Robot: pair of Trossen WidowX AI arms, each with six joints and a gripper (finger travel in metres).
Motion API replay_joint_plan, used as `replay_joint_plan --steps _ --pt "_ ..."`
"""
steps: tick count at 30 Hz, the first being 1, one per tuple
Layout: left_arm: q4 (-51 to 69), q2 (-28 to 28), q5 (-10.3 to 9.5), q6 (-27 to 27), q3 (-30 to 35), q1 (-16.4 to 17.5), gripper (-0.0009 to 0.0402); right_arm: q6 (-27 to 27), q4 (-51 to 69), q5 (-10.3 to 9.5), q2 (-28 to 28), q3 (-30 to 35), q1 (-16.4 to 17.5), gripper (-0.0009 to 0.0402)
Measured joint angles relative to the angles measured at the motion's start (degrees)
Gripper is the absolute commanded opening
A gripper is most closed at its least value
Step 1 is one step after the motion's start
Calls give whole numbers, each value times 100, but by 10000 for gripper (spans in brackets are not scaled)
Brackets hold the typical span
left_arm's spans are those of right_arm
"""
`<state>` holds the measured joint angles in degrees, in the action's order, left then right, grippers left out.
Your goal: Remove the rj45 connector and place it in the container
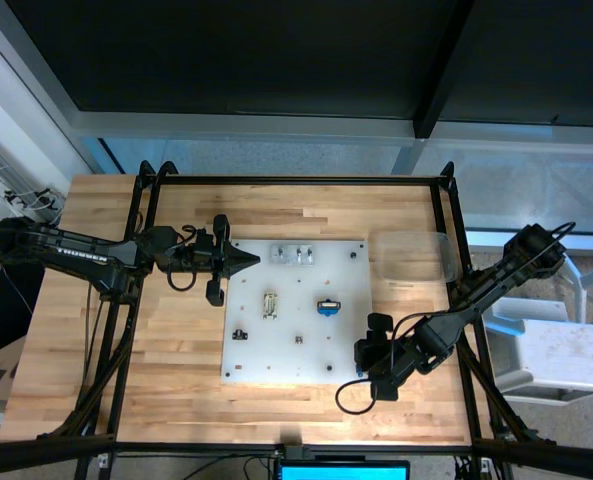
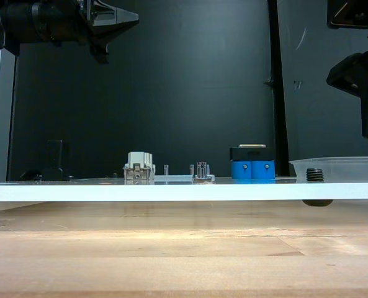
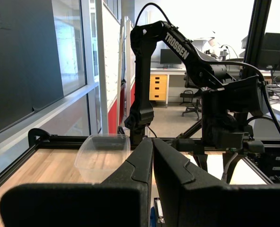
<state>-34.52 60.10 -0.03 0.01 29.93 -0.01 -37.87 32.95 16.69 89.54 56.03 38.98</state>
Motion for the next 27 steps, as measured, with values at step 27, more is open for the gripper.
replay_joint_plan --steps 27 --pt "-2 0 0 0 0 0 0 219 4 -68 -4 0 2 20"
